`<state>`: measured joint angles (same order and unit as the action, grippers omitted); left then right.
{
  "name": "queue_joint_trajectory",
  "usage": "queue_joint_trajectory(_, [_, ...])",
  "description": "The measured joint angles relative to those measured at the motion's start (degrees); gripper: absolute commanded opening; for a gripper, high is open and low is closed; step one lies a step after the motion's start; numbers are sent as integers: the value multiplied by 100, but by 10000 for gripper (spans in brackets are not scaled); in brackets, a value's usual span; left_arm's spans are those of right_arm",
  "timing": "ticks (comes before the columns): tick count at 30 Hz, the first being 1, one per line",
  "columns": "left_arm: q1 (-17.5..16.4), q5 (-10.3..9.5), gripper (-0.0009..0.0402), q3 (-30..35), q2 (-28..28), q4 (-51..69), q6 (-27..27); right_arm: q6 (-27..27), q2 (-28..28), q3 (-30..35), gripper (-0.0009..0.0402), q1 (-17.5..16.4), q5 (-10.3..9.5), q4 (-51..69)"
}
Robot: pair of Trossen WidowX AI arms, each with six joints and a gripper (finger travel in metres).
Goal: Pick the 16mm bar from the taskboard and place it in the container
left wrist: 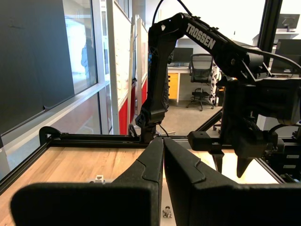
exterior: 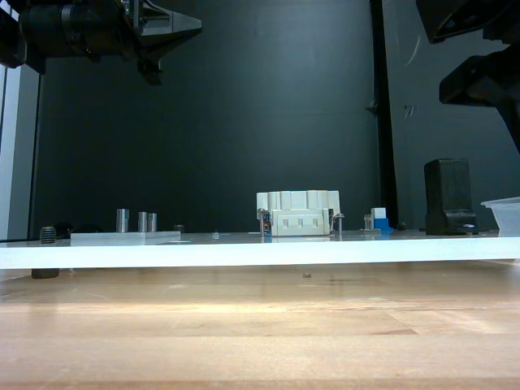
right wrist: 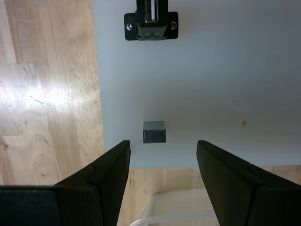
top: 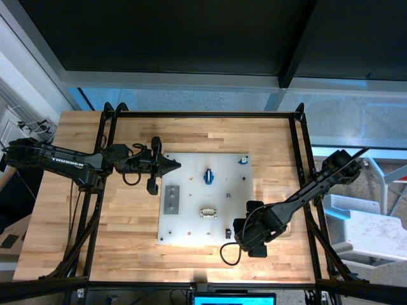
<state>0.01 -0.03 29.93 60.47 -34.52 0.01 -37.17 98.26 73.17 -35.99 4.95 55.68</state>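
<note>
Bars first: three metal bars stand upright in the grey block [top: 172,198] on the taskboard [top: 191,171]. The stoutest bar [exterior: 122,220] is at one end and two slimmer bars [exterior: 147,221] are just beside it; which one is the 16mm piece cannot be told. No claw touches them. The block lies below and to the near side of the left claw [top: 173,165], and well apart from the right claw [right wrist: 163,146], across the board. The right claw points straight down over the board's near right corner, fingers spread wide and holding nothing. Below the gap between them sits a small grey square piece [right wrist: 154,132] on the white surface. A black fitting [right wrist: 151,21] is screwed to the board further ahead of the tips. The container [right wrist: 164,209] lies on the desk [top: 127,254] just off the board's edge, close under this claw; its clear rim also shows in the low view. The left claw hangs high above the board's far left edge, level, fingers pressed together with nothing between them. A blue part [top: 208,176] and a white connector [exterior: 298,213] sit mid-board, between the two claws.
</note>
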Motion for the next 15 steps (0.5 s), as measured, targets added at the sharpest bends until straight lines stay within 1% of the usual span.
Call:
queue_joint_trajectory(5, [0, 0, 0, 0, 2, -2, 0, 42, 103, 0, 197, -26, 4, -85])
queue_joint_trajectory(7, [0, 0, 0, 0, 2, -2, 0, 55, 142, 0, 197, -37, 35, -87])
queue_joint_trajectory(10, [0, 0, 0, 2, 0, 0, 0, 63, 177, 0, 197, -50, 151, -92])
queue_joint_trajectory(15, [0, 0, 0, 0, 0, -2, 0, 63, 186, 0, 197, -66, 175, -107])
